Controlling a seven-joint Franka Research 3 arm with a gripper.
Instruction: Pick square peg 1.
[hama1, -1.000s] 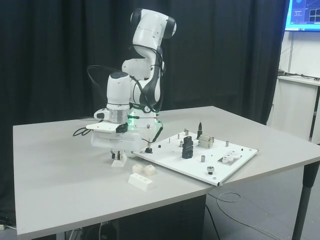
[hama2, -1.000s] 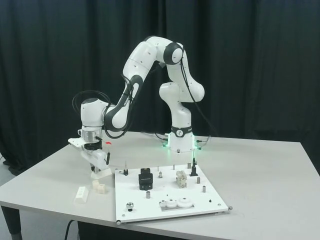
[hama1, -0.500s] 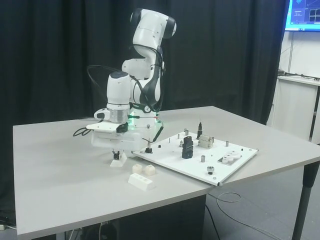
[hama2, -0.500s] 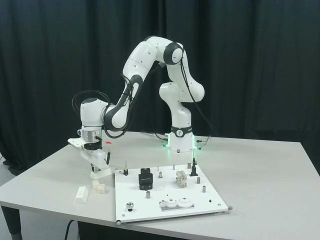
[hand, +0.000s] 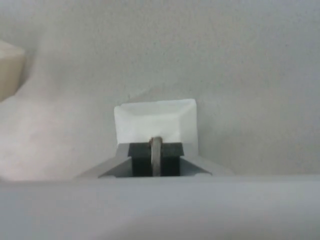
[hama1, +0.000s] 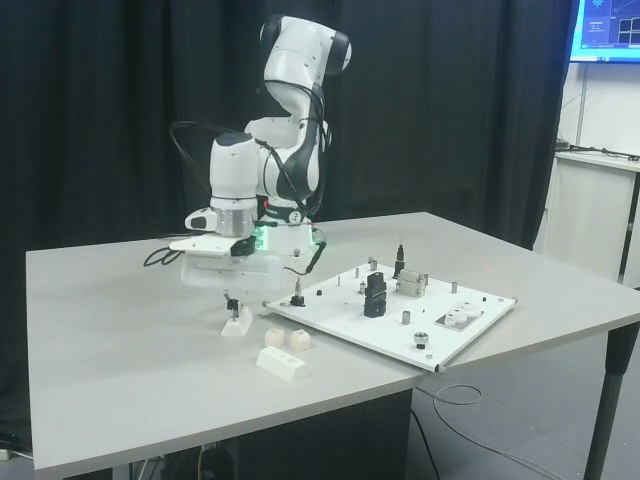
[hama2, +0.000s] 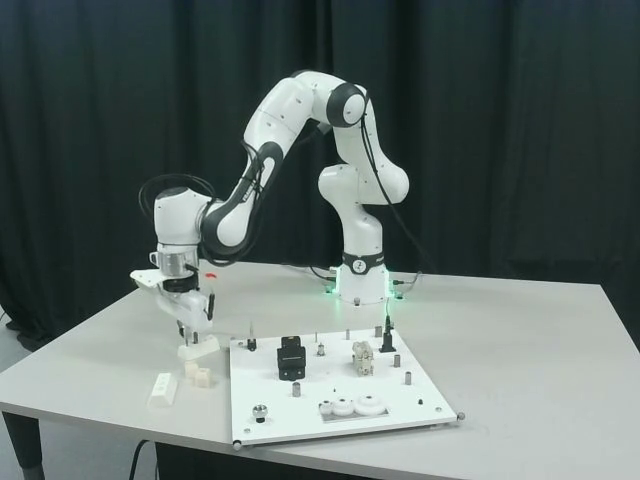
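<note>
1. Between the fingertips of the gripper (hand: 156, 161), square peg 1 (hand: 156, 150) is seen in the wrist view as a thin grey upright bar. It is pinched from both sides by the black pads (hand: 139, 159), which are closed to a narrow gap no wider than the peg.
2. Directly beneath the gripper, a small white holder block (hand: 155, 120) is set on the grey table (hama1: 120, 330). Whether the peg's lower end is clear of this block cannot be told.
3. In the room views the gripper is held just above the holder block and pointed straight down, with the white arm (hama2: 290, 110) arched over from its base.
4. Near the gripper, towards the table's front edge, two small blocks (hama1: 285, 337) are placed side by side. A longer white block (hama1: 282, 363) is laid just beyond them.
5. Beside the gripper, on the side of the arm's base, a white board (hama1: 470, 335) is laid flat and carries small fittings, among them a black one (hama1: 374, 294).
6. A green light (hama2: 335, 288) is shown at the arm's base.
</note>
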